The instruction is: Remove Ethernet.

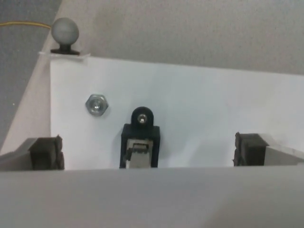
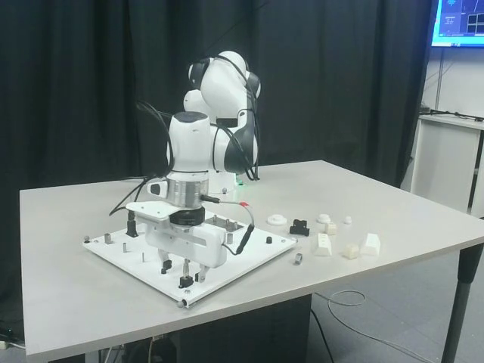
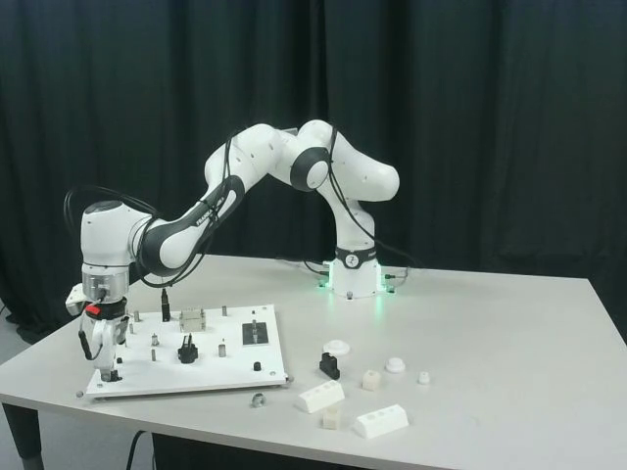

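Ethernet plug (image 1: 138, 154) seated in black rectangular socket housing (image 1: 140, 142) on the white board (image 1: 190, 109).
Gripper (image 1: 147, 152) open, two black-padded fingers (image 1: 46, 153) straddling the housing, holding nothing; one hex nut (image 1: 96, 104), one grey ball knob (image 1: 65, 31) nearby.

Grey table (image 2: 363, 197): carries a white board (image 2: 249, 246) near its front edge. White arm (image 2: 219, 98): based toward the table's back edge, bent forward and down over the board. Gripper (image 2: 185, 266): pointing down over the board's front corner, fingers apart, just above a small black fitting (image 2: 184, 283). Black cable (image 2: 246, 231): looping beside the wrist. Small white blocks (image 2: 348, 246) and one black piece (image 2: 299, 226): scattered on the table beside the board's right edge.
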